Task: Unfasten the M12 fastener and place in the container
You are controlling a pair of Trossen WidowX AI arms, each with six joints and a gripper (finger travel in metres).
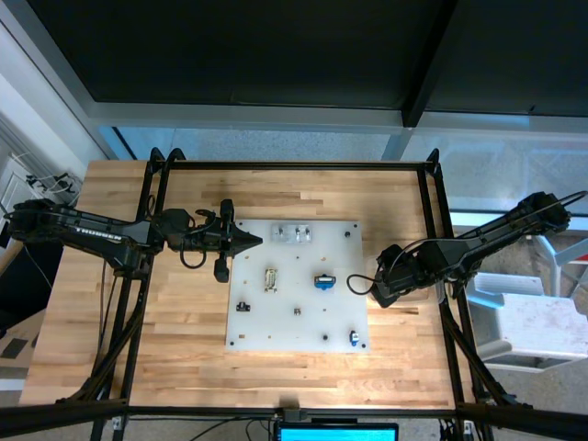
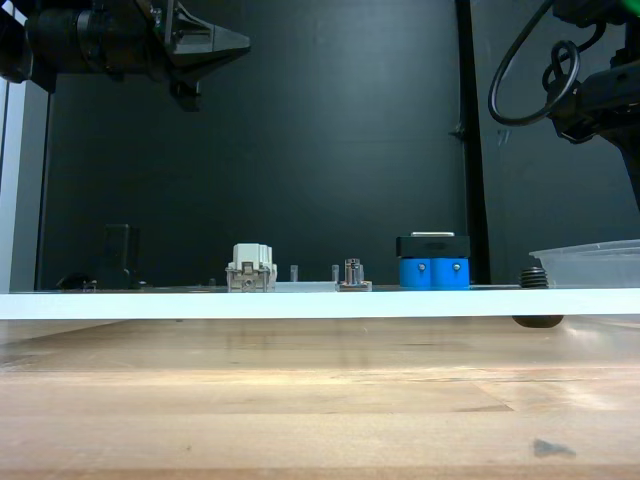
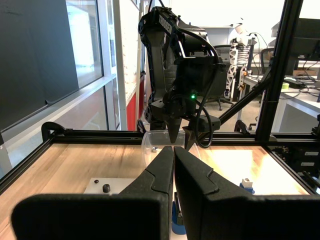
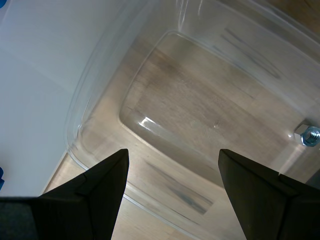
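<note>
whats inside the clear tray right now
A small silver nut lies in the clear tray by its wall; open right gripper hovers above, fingers hiding some rim. The left gripper, shut, hangs at the board's left edge.

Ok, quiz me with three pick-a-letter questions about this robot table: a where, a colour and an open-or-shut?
1. Where is the silver nut? A on its stud; B in the clear tray; C on the white board.
2. What colour is the block on the board? A red; B blue; C yellow.
3. How is the right gripper, over the tray? A open, empty; B shut on the nut; C shut on the block.
Answers: B, it lies in the tray and the stud is bare; B, plainly blue; A, its fingers stand wide apart. The left gripper hangs shut above the board's left edge.
</note>
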